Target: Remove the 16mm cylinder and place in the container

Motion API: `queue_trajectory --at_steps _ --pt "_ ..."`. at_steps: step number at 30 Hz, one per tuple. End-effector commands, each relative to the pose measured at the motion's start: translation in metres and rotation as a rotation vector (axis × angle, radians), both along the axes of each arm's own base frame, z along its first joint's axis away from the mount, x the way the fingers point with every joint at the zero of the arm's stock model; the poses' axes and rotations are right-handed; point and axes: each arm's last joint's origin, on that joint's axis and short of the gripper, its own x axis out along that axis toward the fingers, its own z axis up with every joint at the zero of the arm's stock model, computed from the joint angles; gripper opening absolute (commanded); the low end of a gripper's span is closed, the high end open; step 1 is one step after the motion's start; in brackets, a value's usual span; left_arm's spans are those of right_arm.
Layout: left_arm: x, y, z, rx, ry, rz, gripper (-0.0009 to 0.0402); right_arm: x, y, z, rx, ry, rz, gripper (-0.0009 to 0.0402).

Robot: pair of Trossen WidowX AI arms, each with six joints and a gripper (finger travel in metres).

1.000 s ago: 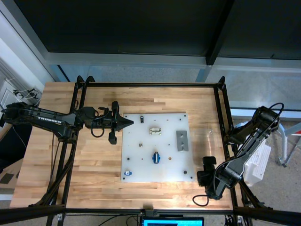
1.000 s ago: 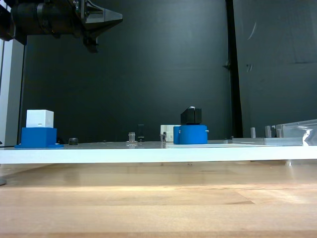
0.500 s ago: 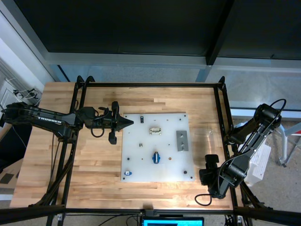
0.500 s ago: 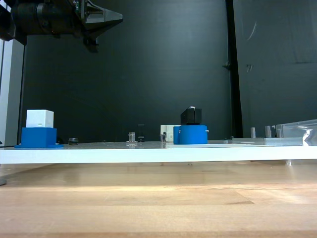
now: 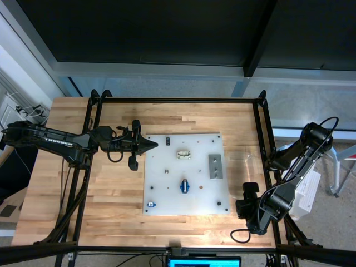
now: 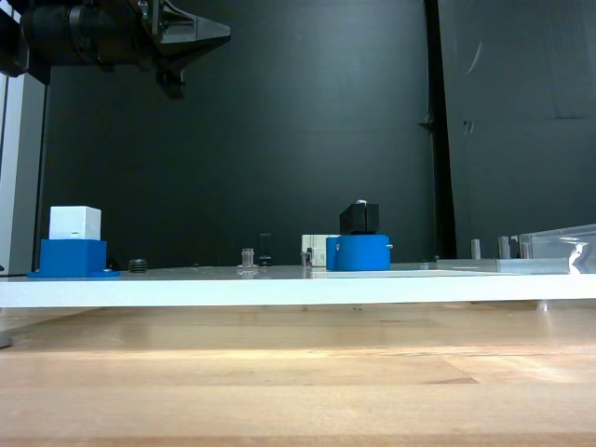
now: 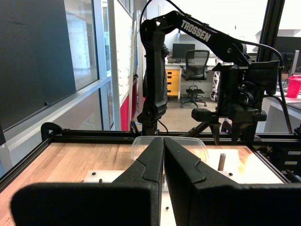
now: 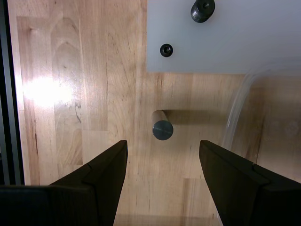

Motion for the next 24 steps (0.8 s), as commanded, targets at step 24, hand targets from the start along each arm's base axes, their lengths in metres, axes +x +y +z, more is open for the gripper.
queue_trajectory --at_steps 24 --pt "0.000 0.000 0.000 0.000 0.000 0.000 0.0000 0.006 0.009 -0.041 -0.018 0.002 0.001 0.0211"
